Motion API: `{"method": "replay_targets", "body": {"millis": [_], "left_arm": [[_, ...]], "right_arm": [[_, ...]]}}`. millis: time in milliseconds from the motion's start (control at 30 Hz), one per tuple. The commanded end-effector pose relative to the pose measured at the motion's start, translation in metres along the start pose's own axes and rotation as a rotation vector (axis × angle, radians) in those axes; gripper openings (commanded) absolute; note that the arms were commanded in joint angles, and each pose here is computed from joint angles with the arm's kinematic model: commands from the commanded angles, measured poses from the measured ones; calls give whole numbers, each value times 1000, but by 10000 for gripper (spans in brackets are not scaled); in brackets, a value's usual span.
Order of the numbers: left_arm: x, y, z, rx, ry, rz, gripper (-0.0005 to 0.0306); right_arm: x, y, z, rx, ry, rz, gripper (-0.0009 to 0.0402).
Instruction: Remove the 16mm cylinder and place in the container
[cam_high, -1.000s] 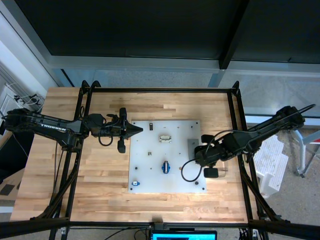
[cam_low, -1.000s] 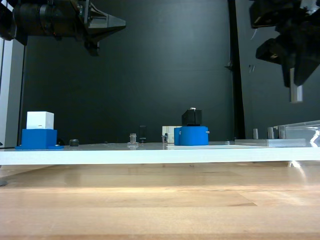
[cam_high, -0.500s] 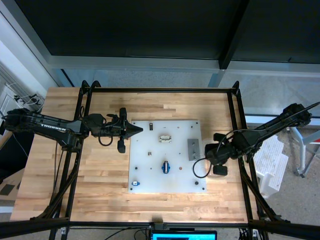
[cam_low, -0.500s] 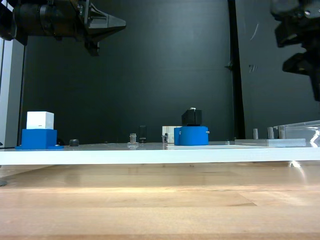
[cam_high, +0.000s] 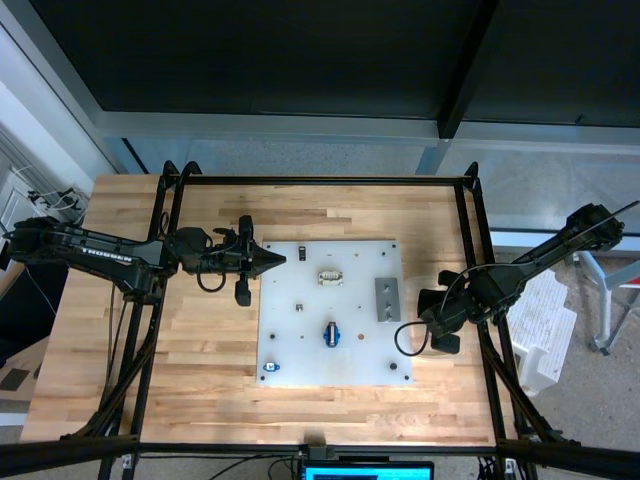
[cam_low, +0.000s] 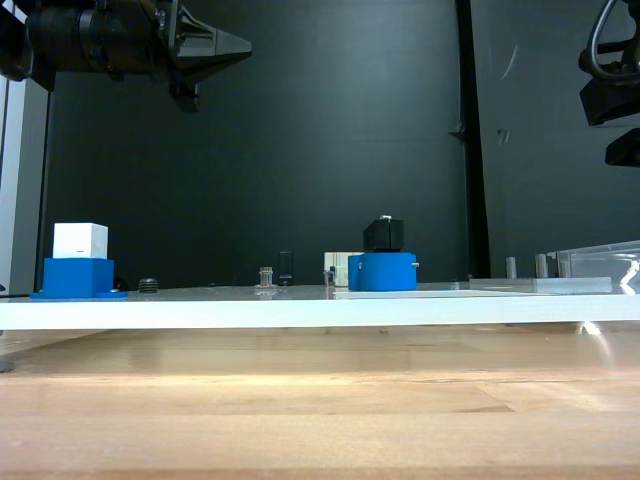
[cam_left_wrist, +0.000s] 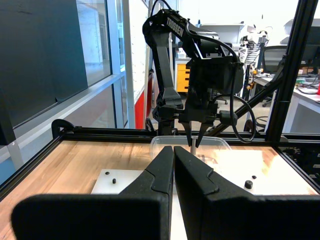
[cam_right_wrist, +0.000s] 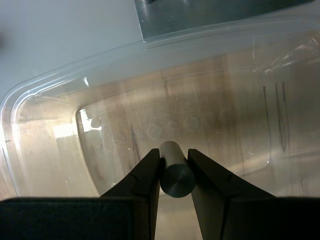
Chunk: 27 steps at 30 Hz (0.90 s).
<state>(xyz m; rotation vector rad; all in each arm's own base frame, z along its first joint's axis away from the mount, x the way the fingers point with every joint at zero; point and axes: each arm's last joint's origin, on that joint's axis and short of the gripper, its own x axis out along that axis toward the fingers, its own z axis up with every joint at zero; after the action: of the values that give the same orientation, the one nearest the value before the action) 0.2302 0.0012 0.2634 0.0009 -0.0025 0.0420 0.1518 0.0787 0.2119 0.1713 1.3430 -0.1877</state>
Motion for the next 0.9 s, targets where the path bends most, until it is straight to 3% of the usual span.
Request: {"method": "replay_targets", "body": {"millis": [33,467,733,900], "left_arm": [[0,0,0,0,-1,0,0],[0,0,0,0,0,0,0],[0,0,0,0,0,0,0],[0,0,0,0,0,0,0]], "right_arm": [[0,0,0,27,-2,-2,96],[0,1,1,63,-10,6,219],[0,1,1,63,-12,9,223],[-8,3,8,58,-39,29,204]]}}
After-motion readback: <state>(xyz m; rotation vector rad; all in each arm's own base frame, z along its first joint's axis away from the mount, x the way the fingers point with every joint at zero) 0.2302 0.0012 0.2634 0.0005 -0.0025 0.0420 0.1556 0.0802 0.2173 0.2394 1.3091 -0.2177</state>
